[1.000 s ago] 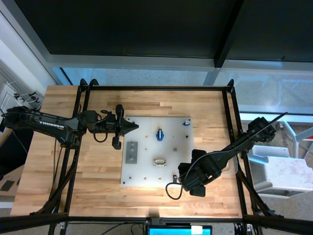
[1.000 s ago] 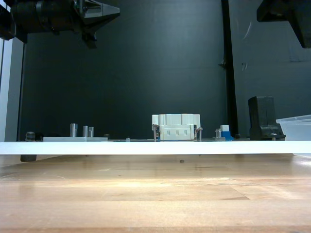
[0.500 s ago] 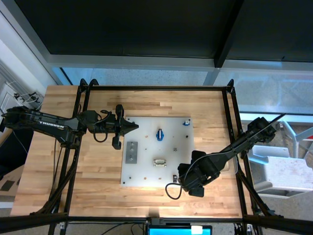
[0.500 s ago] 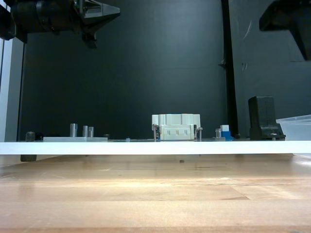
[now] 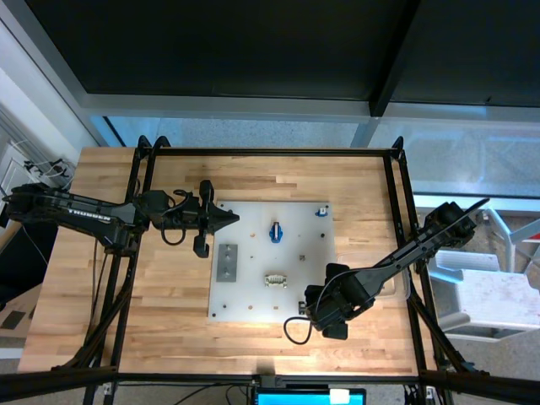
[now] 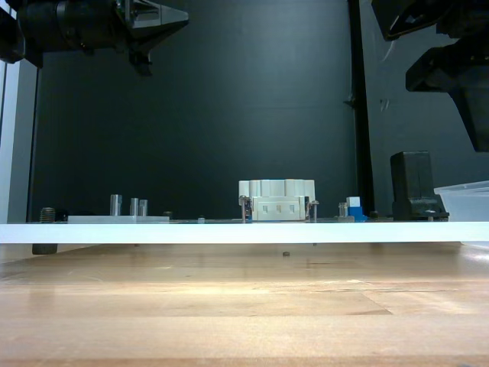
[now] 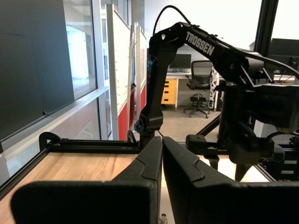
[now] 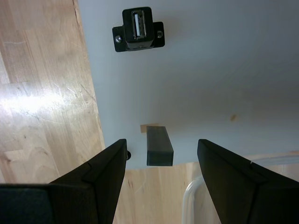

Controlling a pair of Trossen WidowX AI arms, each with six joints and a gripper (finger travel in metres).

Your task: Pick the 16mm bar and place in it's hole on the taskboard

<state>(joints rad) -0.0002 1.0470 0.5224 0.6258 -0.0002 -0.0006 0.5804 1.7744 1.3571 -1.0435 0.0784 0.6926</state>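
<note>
Three short metal bars (image 6: 134,206) stand upright in the grey block (image 5: 227,261) at the left of the white task board (image 5: 253,291); I cannot tell which is the 16mm bar. My right gripper (image 8: 162,143) hangs open and empty over the board's near right edge, above a dark upright block (image 8: 159,145) and near a USB socket (image 8: 138,28). From above, that right gripper (image 5: 326,314) shows at the board's near right corner. My left gripper (image 5: 234,218) is shut with nothing in it, held high over the board's far left corner; its fingers (image 7: 156,154) are pressed together.
A cream multi-pin connector (image 6: 276,199) sits mid-board, with a blue part (image 5: 275,230) behind it. A clear plastic bin (image 6: 466,200) stands just right of the board. Black frame rails (image 5: 396,194) border the wooden table (image 5: 126,321).
The right gripper has come down and shifted slightly left over the board's near right corner. The left arm and the bars have not moved.
</note>
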